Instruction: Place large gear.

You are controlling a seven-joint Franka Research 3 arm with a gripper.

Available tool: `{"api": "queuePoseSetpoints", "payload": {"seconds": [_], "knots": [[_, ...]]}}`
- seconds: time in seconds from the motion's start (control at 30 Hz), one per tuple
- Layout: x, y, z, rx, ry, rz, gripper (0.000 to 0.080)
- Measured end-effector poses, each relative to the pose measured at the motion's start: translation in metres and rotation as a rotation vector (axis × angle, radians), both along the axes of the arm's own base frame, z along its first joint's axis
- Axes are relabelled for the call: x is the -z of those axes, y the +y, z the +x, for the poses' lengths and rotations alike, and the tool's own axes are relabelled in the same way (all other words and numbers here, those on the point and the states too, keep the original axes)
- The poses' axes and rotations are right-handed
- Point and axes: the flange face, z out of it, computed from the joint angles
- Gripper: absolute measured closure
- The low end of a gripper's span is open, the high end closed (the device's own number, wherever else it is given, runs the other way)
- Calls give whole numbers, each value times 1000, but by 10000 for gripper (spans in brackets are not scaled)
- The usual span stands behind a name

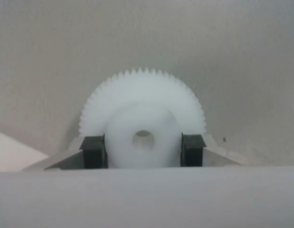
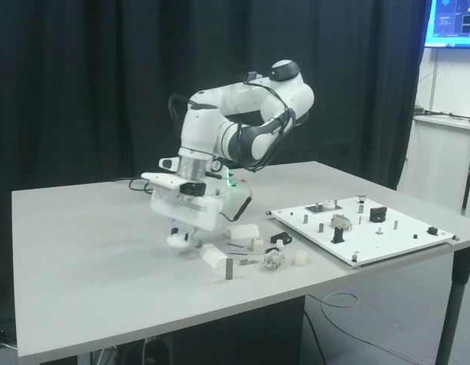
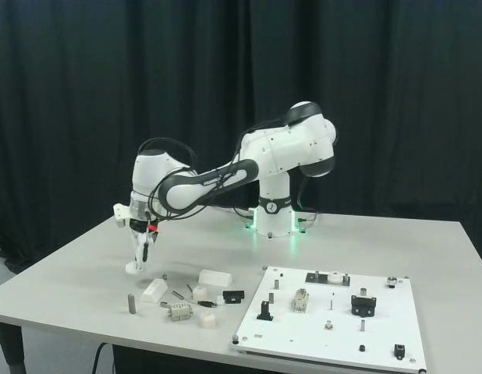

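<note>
Black fingers (image 1: 94, 152) clamp the hub of the white large gear (image 1: 142, 118) from both sides in the wrist view, its toothed rim showing beyond them over the grey table (image 1: 232, 57). From the first room view, the gripper (image 2: 183, 230) holds the gear low at the table, just beside scattered small parts (image 2: 250, 247). From the second room view, the white board (image 3: 334, 315) lies well apart.

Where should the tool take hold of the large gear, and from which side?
On the raised central hub, from straight above. The large gear lies flat on the grey table, so its toothed rim gives little purchase, while the hub stands up. The tool already has its fingers on the hub's opposite sides.
</note>
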Motion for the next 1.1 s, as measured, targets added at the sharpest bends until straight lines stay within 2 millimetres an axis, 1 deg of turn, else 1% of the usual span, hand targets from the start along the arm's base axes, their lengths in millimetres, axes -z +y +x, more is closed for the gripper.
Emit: {"api": "queuePoseSetpoints", "payload": {"seconds": [0.17, 0.37, 0.67, 1.1], "knots": [[9, -11, 2, -2, 11, 37, 470], [18, -17, 5, -21, 24, 80, 470], [26, -19, 7, -47, 36, 113, 470], [26, -17, 11, -82, 40, 114, 470]]}}
